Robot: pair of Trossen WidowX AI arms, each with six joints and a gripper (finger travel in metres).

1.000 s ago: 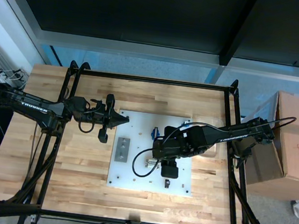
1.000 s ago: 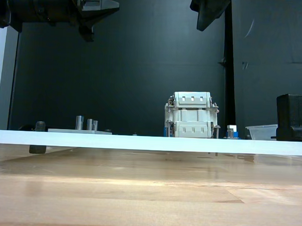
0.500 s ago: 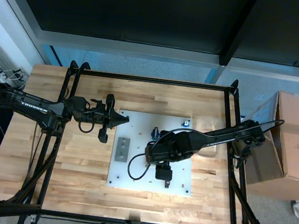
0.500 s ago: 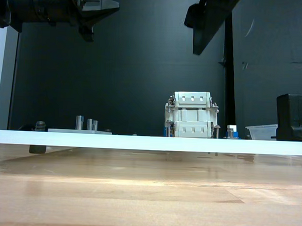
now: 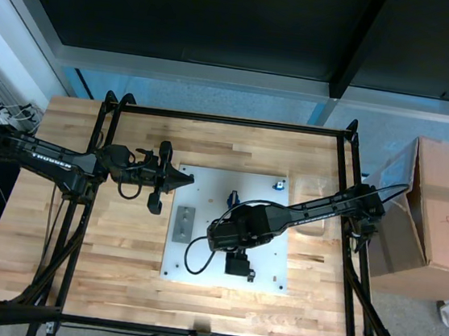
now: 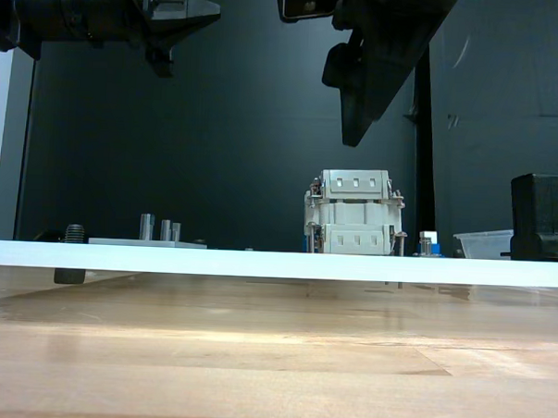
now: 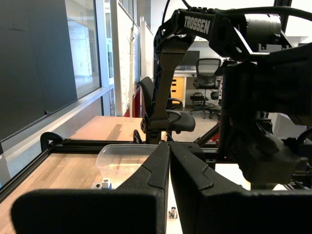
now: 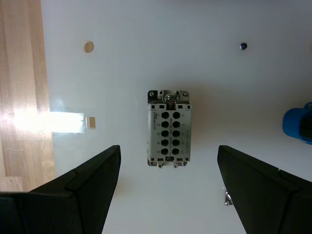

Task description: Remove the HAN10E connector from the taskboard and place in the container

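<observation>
Right gripper [image 8: 168, 151] hung spread above the seated HAN10E connector [image 8: 168, 129]: rigid, probably tight; take its long sides. Left gripper [image 5: 187, 178], clenched, hovered well left.

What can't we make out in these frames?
- High view: the HAN10E connector is hidden under the right arm. The low view shows it seated on the taskboard, with the open right gripper above.
- Left wrist view: part of the container is behind the shut left gripper, which is high over the taskboard's left edge.
- Low view: one container end is behind a black block.
</observation>
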